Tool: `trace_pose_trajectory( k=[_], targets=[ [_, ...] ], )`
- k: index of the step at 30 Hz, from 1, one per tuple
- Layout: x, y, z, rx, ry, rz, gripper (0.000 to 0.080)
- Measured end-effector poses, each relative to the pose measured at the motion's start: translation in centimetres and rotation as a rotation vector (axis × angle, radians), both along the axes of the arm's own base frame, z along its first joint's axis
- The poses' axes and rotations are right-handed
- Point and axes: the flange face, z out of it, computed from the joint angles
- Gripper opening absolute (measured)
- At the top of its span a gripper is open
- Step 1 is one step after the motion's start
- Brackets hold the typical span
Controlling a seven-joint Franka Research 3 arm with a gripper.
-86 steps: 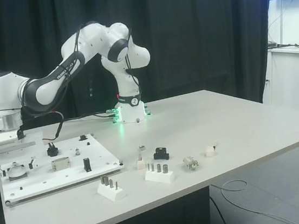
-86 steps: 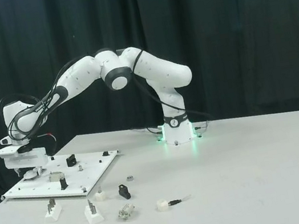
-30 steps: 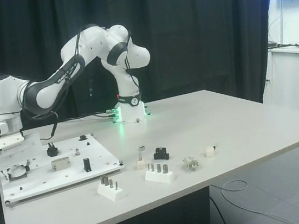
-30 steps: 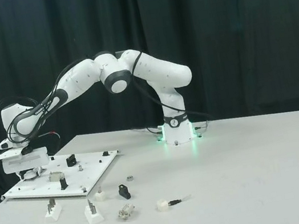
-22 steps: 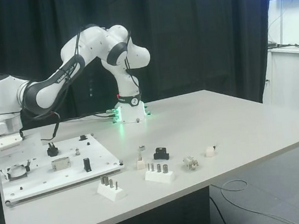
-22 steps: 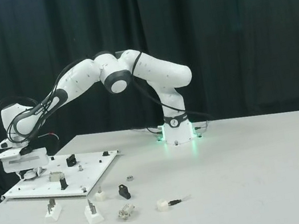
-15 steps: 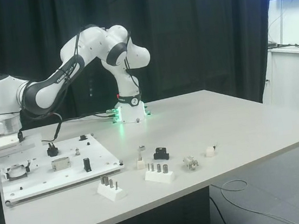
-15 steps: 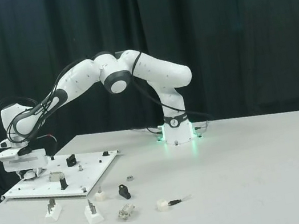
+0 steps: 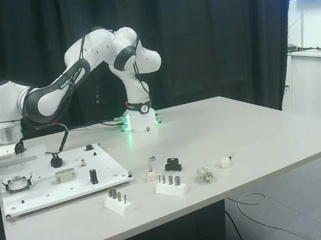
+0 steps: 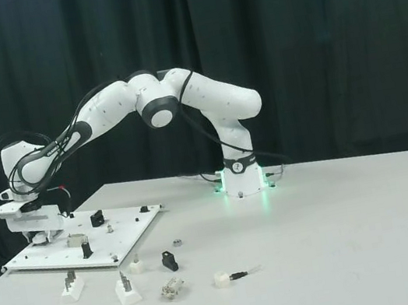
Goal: Insert large gear.
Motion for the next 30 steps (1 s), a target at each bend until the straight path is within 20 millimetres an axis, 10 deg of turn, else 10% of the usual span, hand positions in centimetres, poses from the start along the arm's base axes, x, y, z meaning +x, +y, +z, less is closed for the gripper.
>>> trace_pose_trajectory(
  k=[30],
  targets=[
    [-0.14,-0.24,0.01,0.008,-0.017,-0.166,0.0597]
  ],
)
